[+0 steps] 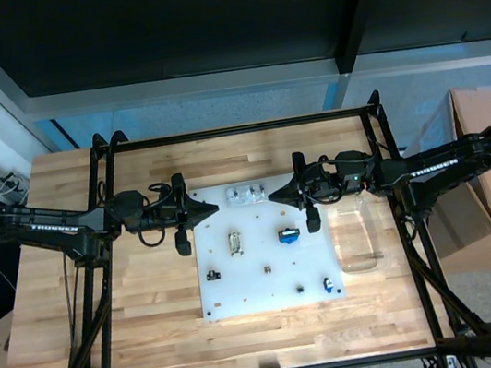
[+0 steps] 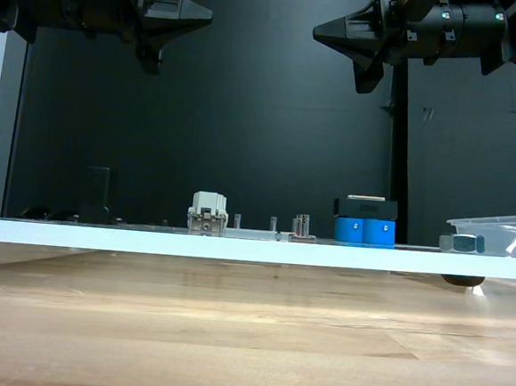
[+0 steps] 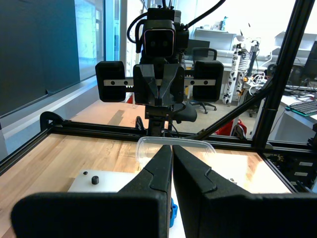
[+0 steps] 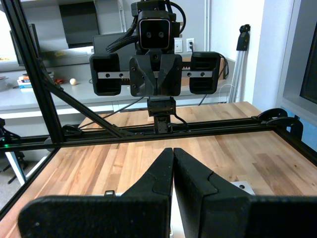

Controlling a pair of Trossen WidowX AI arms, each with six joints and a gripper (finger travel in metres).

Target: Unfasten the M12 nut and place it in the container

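Matt wooden table (image 1: 156,329), smooth white board (image 1: 244,292), clear plastic container (image 1: 357,239).

The left gripper (image 1: 215,208) and the right gripper (image 1: 272,196) face each other tip to tip over the far end of the white board (image 1: 242,282), near but apart, each with its fingers pressed together to a point. The small silver nut (image 1: 328,281) sits by the board's near right edge, well clear of both grippers, though its stud cannot be made out. The clear container (image 1: 373,237) lies just right of the board, the nut outside it.
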